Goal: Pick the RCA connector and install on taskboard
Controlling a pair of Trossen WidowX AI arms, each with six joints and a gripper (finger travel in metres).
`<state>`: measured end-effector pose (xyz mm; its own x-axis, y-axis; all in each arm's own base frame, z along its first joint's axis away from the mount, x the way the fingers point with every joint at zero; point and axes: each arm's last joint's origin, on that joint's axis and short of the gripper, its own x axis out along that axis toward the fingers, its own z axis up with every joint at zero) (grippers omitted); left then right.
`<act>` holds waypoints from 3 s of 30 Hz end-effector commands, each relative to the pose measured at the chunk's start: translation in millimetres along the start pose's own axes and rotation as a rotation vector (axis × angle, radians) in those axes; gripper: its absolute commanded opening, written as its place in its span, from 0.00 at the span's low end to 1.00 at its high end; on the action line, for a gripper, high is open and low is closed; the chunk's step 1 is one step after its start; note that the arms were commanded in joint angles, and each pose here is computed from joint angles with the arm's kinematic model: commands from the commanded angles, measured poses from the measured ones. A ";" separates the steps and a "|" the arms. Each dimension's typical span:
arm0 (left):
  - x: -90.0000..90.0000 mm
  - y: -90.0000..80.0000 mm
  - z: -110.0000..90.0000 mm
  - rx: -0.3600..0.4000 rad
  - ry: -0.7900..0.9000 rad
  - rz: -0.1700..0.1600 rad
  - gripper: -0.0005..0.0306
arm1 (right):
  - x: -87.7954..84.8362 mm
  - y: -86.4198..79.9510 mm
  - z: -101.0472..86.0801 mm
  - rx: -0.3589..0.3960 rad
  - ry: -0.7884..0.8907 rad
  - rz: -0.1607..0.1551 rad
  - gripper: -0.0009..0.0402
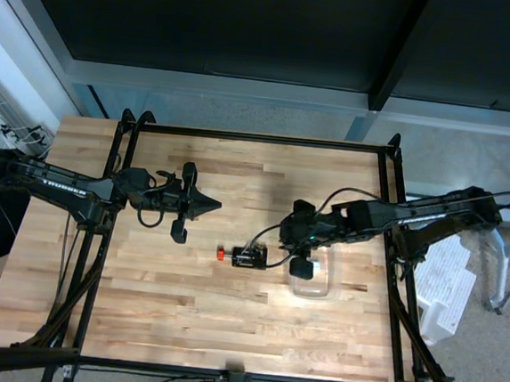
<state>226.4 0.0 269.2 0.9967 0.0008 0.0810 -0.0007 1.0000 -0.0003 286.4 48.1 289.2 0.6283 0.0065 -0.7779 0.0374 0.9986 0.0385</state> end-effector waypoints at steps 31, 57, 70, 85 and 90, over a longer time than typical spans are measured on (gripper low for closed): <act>0.0 0.0 0.2 0.000 -0.002 0.000 0.02 | -65.9 -46.1 -55.0 -0.002 -0.799 -0.083 0.02; 0.0 0.0 0.2 0.000 -0.002 0.000 0.02 | -53.2 -47.0 -73.8 0.031 -0.912 -0.040 0.02; 0.1 0.0 0.1 0.000 -0.001 0.000 0.02 | -53.0 -46.6 -73.7 0.020 -0.910 -0.011 0.02; 0.1 0.0 0.1 0.000 -0.001 0.000 0.02 | -53.9 -49.7 -72.6 0.007 -0.922 0.016 0.02; 0.1 0.1 0.2 0.000 -0.001 0.000 0.02 | -53.8 -50.3 -72.7 0.018 -0.922 0.026 0.02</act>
<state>226.5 0.0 269.4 0.9966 0.0004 0.0825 -0.0004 1.0000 -0.0002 194.2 1.4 283.3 0.9993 -0.0240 0.0299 0.0221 0.9978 0.0626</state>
